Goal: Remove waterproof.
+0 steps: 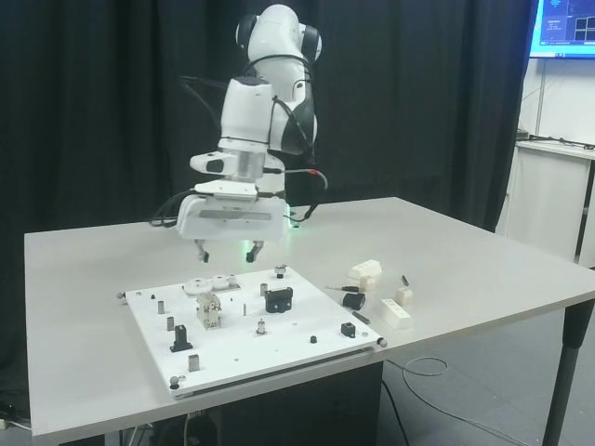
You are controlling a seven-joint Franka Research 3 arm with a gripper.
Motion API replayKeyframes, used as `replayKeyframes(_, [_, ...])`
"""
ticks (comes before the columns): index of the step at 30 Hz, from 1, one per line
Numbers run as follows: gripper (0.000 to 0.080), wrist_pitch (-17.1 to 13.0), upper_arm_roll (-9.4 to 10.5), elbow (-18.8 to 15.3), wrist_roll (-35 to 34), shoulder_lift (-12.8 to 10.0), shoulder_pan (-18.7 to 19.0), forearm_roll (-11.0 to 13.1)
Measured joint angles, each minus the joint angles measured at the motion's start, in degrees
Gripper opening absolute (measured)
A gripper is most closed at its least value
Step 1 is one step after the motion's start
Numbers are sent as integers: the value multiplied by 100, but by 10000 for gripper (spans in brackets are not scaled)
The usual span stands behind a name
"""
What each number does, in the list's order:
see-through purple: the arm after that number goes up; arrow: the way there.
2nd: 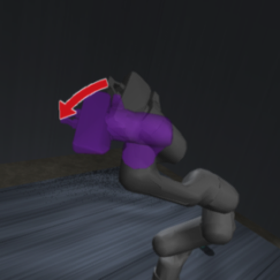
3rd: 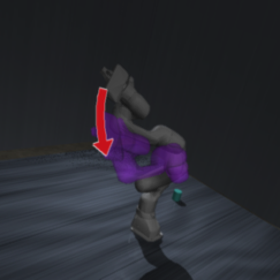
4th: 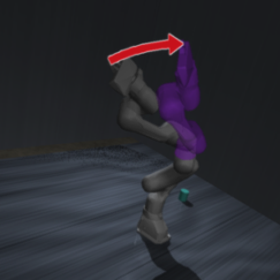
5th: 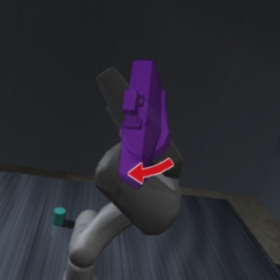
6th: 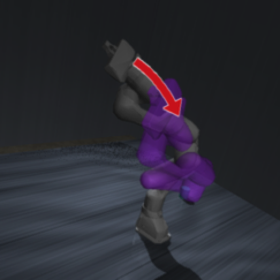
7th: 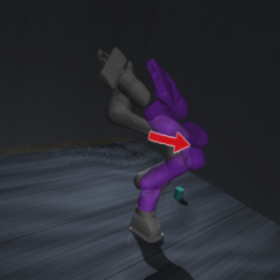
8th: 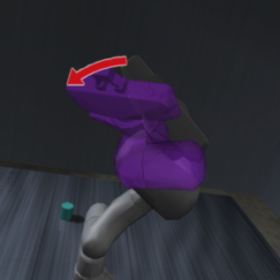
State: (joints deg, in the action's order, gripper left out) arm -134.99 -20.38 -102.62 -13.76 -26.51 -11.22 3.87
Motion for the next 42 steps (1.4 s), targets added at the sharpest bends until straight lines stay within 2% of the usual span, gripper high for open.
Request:
replayKeyframes(11, [800,-143,-59,295,913,-447,-248,685])
replayKeyframes(18, [800,-149,-59,427,1194,-658,-344,996])
replayKeyframes(26, [800,-149,-59,459,1340,-798,-395,1143])
replayKeyframes(42, [800,-142,-58,545,1368,-976,-413,1178])
